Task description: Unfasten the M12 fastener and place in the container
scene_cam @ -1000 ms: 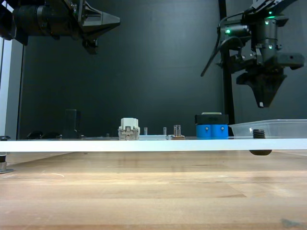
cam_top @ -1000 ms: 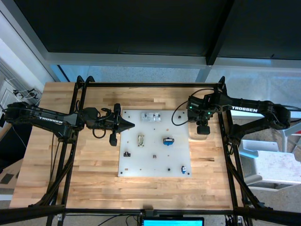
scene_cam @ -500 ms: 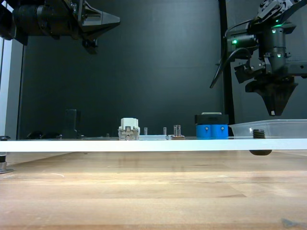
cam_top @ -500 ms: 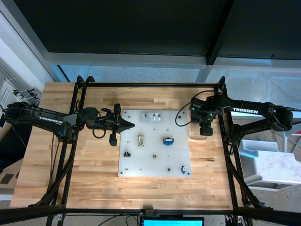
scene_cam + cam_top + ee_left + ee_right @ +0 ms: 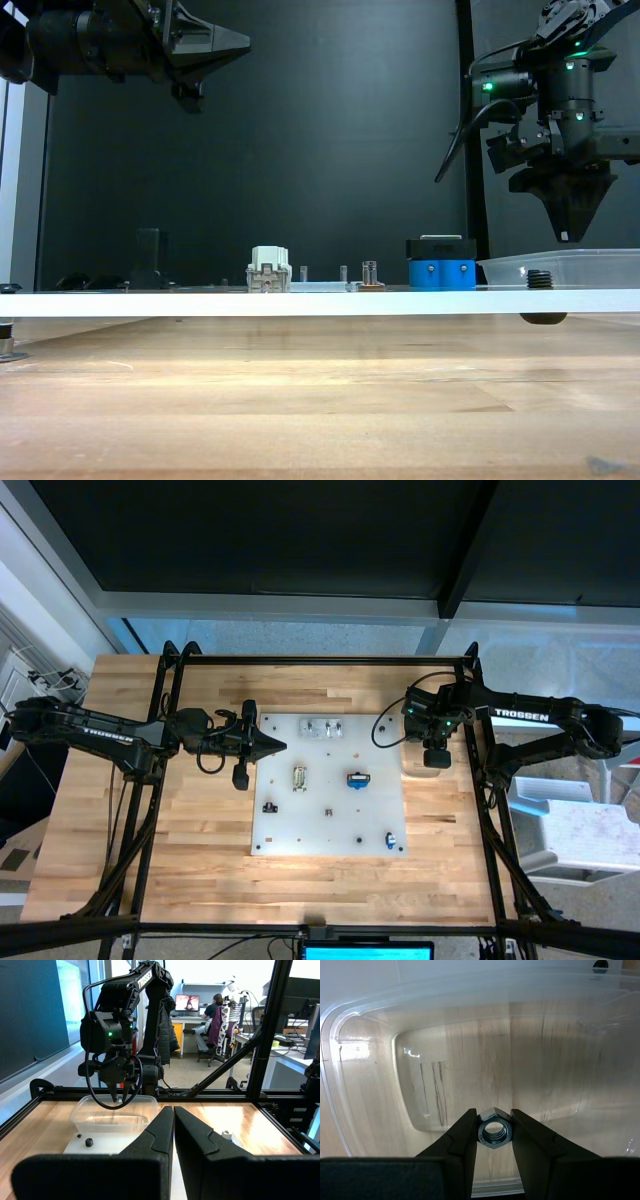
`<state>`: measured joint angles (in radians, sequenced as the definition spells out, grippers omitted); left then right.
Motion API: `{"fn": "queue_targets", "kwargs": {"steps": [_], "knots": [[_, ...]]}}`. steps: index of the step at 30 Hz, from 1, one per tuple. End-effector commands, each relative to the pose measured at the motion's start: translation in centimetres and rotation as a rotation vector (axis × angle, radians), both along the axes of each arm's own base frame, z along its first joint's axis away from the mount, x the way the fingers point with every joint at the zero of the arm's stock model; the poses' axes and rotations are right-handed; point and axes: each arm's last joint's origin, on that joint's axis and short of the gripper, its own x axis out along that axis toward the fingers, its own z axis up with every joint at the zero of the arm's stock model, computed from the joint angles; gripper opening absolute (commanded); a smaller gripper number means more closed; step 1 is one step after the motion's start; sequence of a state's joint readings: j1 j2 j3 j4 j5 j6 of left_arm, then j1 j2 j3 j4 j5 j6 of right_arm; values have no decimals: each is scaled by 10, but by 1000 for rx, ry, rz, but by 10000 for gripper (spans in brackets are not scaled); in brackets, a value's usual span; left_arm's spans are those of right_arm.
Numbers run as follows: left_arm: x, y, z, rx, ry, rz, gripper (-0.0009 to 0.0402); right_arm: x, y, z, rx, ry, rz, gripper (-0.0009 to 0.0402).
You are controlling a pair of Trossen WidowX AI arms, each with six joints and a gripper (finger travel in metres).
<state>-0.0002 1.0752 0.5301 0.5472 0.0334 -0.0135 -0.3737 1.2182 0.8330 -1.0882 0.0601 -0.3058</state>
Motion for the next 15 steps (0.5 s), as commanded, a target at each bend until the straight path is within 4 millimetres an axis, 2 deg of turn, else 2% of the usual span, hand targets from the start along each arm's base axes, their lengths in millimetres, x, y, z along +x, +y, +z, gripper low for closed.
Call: {"fn": "queue_targets", "kwargs": {"steps": [1,8,15], "knots": [[0,0,0,0,0,0,0,1,0,0,-1,-3,0,124],[0,0,0,0,0,0,0,1,0,0,-4,-9,-1,204],[0,0,0,0,0,0,0,1,0,0,-3,-8,-4,243]]}}
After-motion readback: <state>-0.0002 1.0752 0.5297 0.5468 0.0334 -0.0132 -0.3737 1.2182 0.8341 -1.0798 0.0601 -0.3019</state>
